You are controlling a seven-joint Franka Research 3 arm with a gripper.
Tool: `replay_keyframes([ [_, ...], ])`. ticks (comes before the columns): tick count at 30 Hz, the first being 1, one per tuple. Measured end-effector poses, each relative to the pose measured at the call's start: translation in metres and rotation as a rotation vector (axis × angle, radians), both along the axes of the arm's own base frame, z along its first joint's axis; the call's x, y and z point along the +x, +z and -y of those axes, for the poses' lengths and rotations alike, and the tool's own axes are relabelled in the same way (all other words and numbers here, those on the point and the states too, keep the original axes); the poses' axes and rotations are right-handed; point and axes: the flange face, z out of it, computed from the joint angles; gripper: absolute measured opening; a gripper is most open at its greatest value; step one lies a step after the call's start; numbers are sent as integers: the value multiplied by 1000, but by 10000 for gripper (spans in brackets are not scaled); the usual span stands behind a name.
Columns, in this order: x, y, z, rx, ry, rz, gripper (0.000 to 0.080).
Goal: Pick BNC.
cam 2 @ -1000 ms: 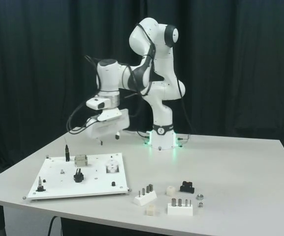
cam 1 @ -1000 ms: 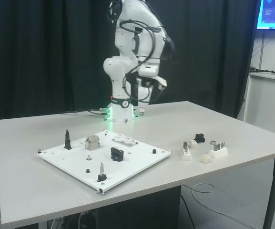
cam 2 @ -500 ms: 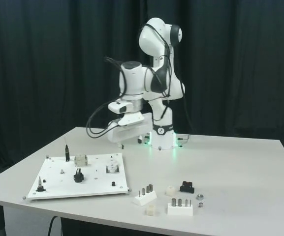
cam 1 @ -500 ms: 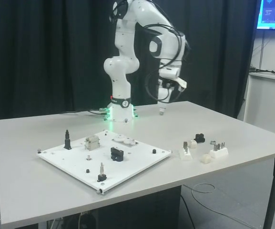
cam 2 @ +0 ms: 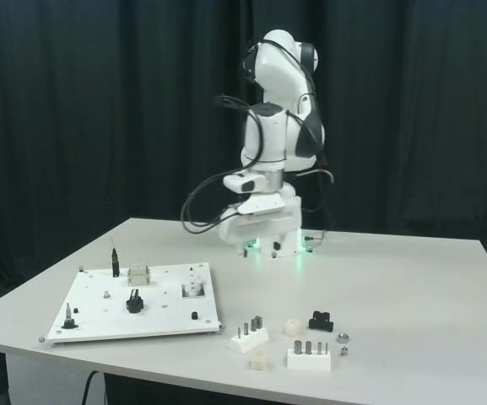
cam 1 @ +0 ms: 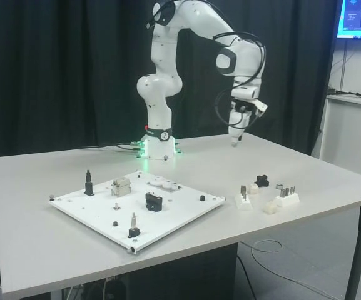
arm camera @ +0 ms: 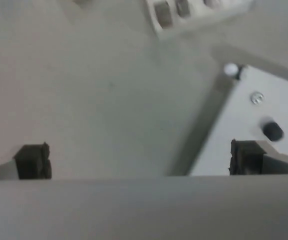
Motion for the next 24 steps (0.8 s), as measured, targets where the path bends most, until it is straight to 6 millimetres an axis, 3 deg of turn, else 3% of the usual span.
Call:
replay_keyframes([
  [11,0,-1,-55,3,-94,51,800],
  [24,17,-10,-109,23,-336,132,800],
])
